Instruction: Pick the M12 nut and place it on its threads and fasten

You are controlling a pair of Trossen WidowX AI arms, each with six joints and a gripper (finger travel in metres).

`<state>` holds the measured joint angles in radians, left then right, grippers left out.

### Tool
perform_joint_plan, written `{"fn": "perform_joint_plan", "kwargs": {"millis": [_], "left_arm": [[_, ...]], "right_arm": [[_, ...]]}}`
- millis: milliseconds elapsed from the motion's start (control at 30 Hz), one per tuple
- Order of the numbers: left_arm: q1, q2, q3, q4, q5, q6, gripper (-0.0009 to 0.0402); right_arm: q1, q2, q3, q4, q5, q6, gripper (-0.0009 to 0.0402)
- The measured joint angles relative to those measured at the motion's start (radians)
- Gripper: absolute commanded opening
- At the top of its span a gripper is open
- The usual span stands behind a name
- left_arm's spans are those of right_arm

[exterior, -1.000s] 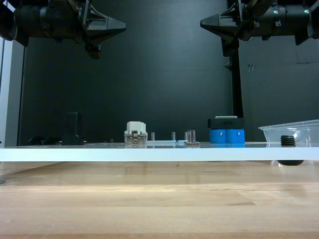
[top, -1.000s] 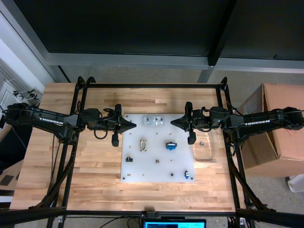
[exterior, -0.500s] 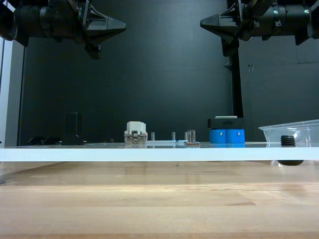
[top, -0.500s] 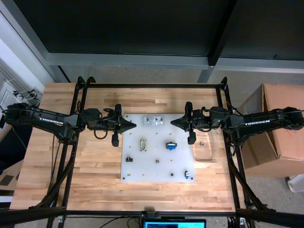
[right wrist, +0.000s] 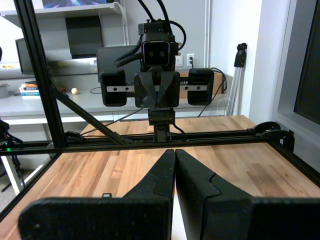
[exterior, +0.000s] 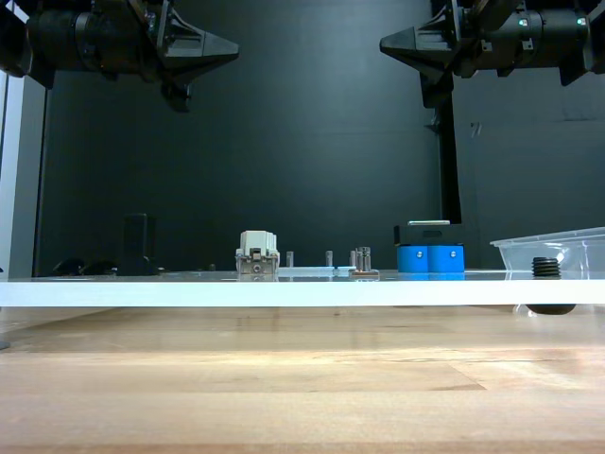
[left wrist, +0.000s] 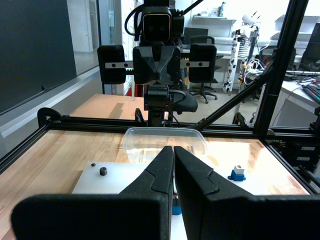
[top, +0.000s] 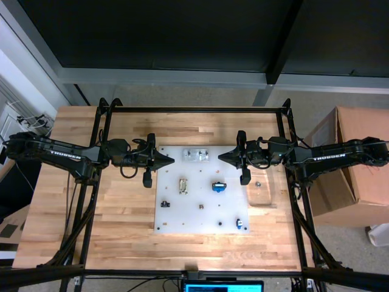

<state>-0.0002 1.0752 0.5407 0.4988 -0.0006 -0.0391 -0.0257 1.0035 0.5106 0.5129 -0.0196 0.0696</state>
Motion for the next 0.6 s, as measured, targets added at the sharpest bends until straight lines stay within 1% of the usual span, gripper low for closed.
{"fn": "perform_joint_plan", "kwargs": {"millis": [100,233,367,600], "left_arm": [[0.000,0.000,0.000,0.000,0.000,0.000,0.0000],[0.000,0.000,0.000,0.000,0.000,0.000,0.0000],[0.000,0.000,0.000,0.000,0.000,0.000,0.0000],[0.000,0.000,0.000,0.000,0.000,0.000,0.0000]], "right_arm": [[0.000,0.000,0.013,-0.012,-0.011,-0.002,0.0000],[-0.001,-0.001,0.067,-0.156,-0.056,-0.051,0.0000],[-0.001,-0.001,0.164,-0.426,-0.061,-0.124,0.0000],[0.000,0.002,0.342,-0.949,-0.061,-0.315,0.0000]]}}
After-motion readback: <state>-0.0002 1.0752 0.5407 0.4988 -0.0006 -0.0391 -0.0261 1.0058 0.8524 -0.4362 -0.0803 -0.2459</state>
